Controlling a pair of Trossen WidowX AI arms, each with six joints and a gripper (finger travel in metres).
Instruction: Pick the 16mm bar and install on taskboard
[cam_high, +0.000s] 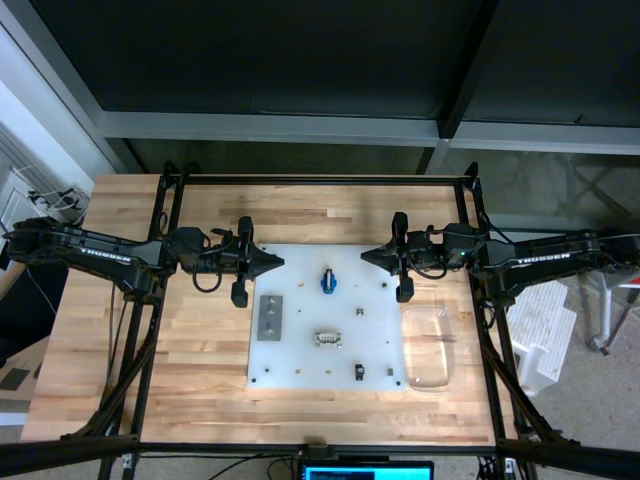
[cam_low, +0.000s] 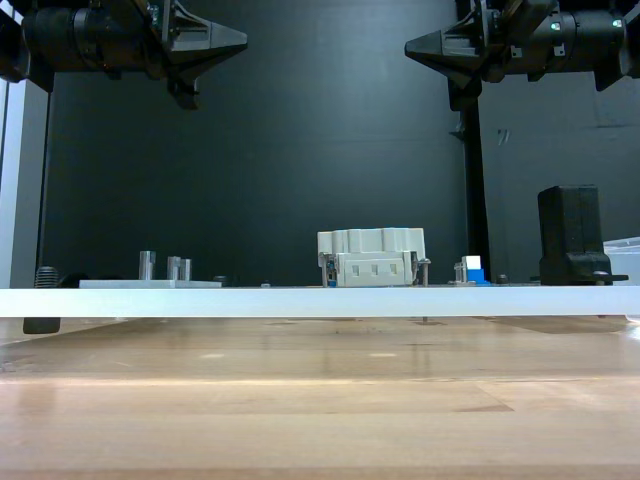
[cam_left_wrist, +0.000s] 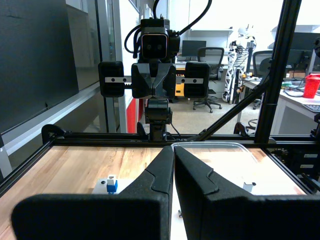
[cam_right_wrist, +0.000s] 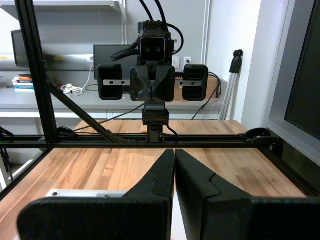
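Open left claw (cam_high: 278, 263) or right claw (cam_high: 365, 257), both closed and empty above the taskboard (cam_high: 300, 352), to pinch likely stiff, slick 16mm bar mid-length.

16mm bar too small to ID, left gripper (cam_left_wrist: 173, 149), right gripper (cam_right_wrist: 174, 150) bases cropped in wrist views

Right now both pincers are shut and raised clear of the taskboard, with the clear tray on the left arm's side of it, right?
No: the high view shows the clear tray on the right arm's side of the taskboard. The left pincer and right pincer are shut and raised clear of it, as you said.
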